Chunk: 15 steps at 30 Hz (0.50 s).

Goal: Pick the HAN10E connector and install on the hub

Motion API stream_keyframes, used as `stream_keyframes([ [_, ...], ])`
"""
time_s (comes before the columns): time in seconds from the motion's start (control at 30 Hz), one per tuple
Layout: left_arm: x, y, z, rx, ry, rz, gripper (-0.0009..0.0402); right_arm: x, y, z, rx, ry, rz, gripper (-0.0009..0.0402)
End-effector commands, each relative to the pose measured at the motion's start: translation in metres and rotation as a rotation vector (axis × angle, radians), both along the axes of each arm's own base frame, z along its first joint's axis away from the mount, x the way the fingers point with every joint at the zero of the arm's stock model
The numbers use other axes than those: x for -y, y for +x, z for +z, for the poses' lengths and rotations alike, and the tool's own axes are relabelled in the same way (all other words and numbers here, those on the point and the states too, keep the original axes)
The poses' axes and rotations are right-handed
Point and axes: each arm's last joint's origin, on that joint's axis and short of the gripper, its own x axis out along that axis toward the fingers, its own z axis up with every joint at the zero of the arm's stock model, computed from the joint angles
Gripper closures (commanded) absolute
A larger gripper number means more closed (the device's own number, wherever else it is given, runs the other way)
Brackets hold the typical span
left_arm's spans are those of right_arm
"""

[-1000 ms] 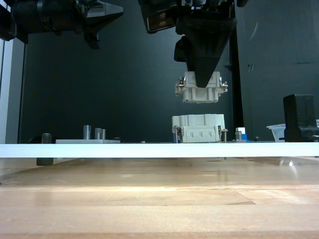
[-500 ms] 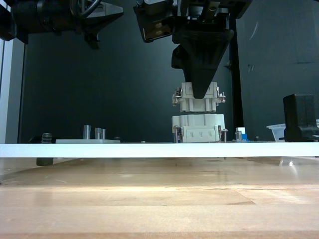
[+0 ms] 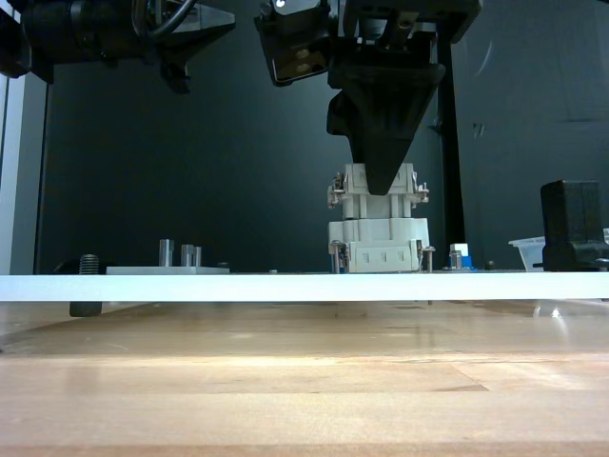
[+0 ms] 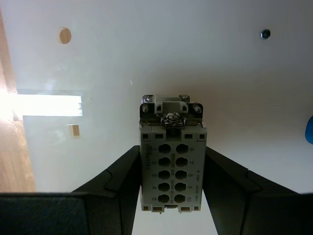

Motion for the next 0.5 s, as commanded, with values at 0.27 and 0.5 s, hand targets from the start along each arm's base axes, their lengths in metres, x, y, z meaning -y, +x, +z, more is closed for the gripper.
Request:
stream_keyframes([
  [0.27, 0.0000, 0.0000, 0.0002, 0.001, 0.000, 0.000, 0.0393, -0.0002, 0.0010, -0.0032, -0.006, -0.007, 0.007, 0.0384],
  [0.5, 0.0000, 0.0000, 0.0002, 0.001, 0.000, 0.000, 0.0393, -0.0002, -0.0005, -0.0030, -0.021, -0.001, 0.008, 0.0384],
])
